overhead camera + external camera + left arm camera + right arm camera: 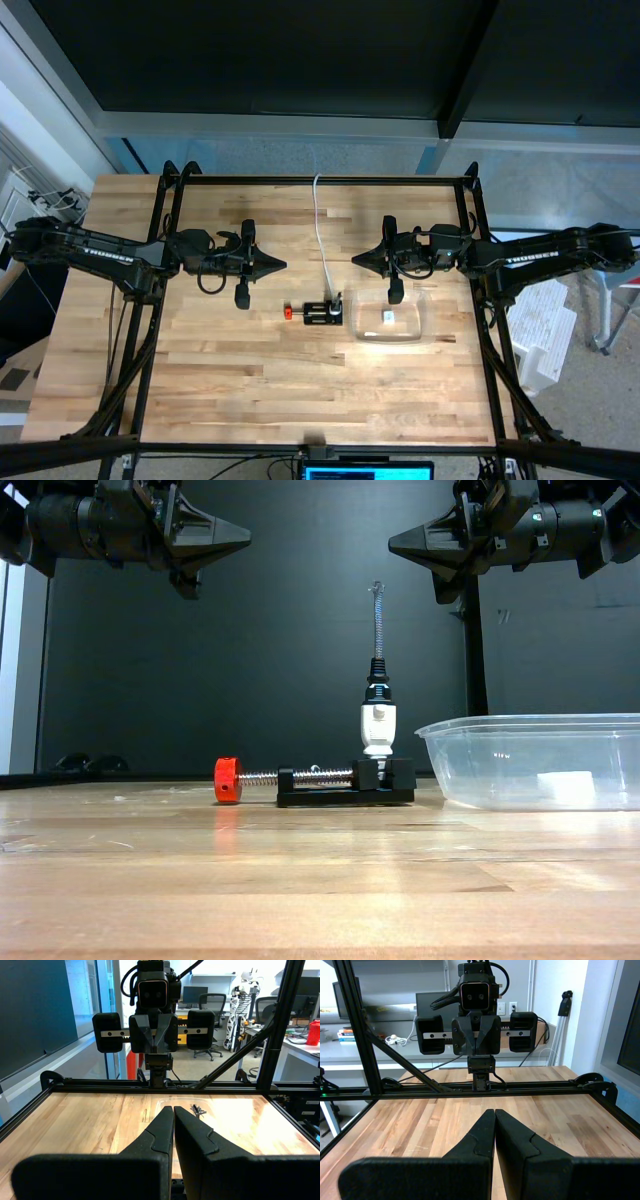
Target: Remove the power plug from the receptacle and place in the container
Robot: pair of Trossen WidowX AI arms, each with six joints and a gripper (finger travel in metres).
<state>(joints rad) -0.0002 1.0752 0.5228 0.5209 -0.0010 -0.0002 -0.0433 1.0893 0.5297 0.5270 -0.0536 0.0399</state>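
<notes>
Hovering high, tips facing, pressed shut on nothing: left gripper [283,265], right gripper [355,260]. Below between them, receptacle [378,725]; beneath the right, container [452,762].

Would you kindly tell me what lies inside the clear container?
Only a small white sticker shows inside the container; its clear walls hide nothing. The left gripper and right gripper hang shut above the table, tips facing.
</notes>
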